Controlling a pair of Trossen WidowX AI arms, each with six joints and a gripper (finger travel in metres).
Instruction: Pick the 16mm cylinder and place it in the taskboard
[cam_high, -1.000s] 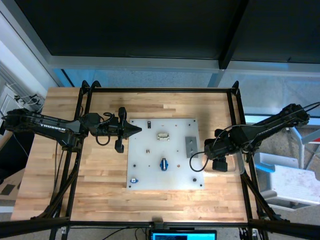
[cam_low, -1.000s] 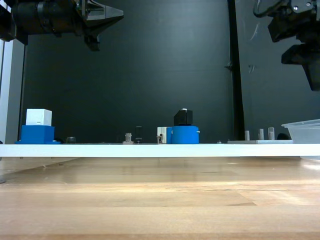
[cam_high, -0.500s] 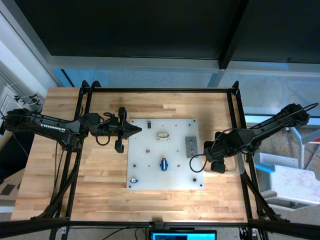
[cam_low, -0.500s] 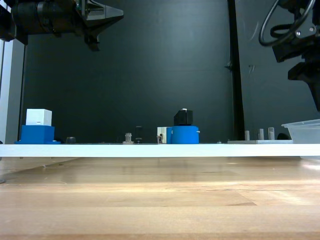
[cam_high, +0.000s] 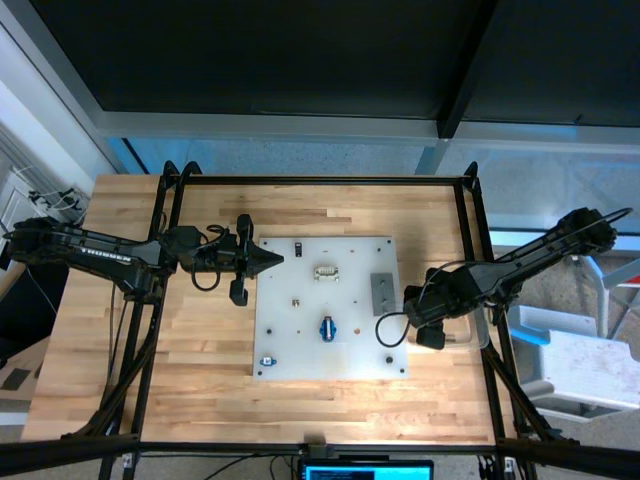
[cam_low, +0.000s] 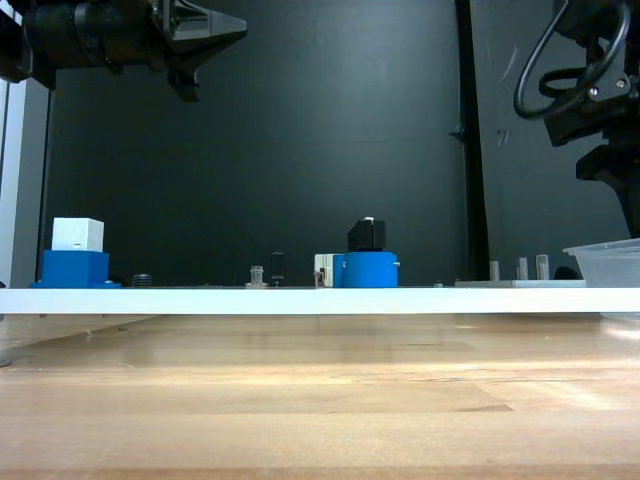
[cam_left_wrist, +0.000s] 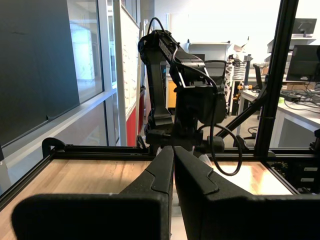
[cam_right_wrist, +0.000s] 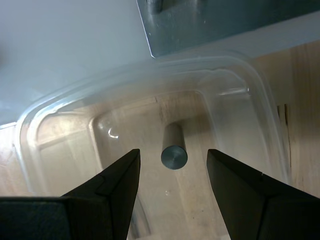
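Observation:
The 16mm cylinder (cam_right_wrist: 173, 148) is a short grey peg lying on the floor of a clear plastic tray (cam_right_wrist: 65, 125). My right gripper (cam_right_wrist: 172, 155) hangs open over that tray, one finger to each side of the peg and neither touching it. In the high view the right gripper (cam_high: 430, 335) sits just off the right edge of the white taskboard (cam_high: 300, 340). My left gripper (cam_high: 272, 258) is shut and held high by the board's far left corner, its closed fingers (cam_left_wrist: 165, 165) holding nothing.
The taskboard carries a blue fitting (cam_high: 327, 328), a grey metal block (cam_high: 382, 292) and a white connector (cam_high: 325, 271). The clear tray (cam_low: 605, 262) stands at the board's right edge. A black frame (cam_high: 320, 181) surrounds the wooden table.
The right gripper has come down and shifted slightly toward the near-left, closer over the tray. The left arm has not moved.

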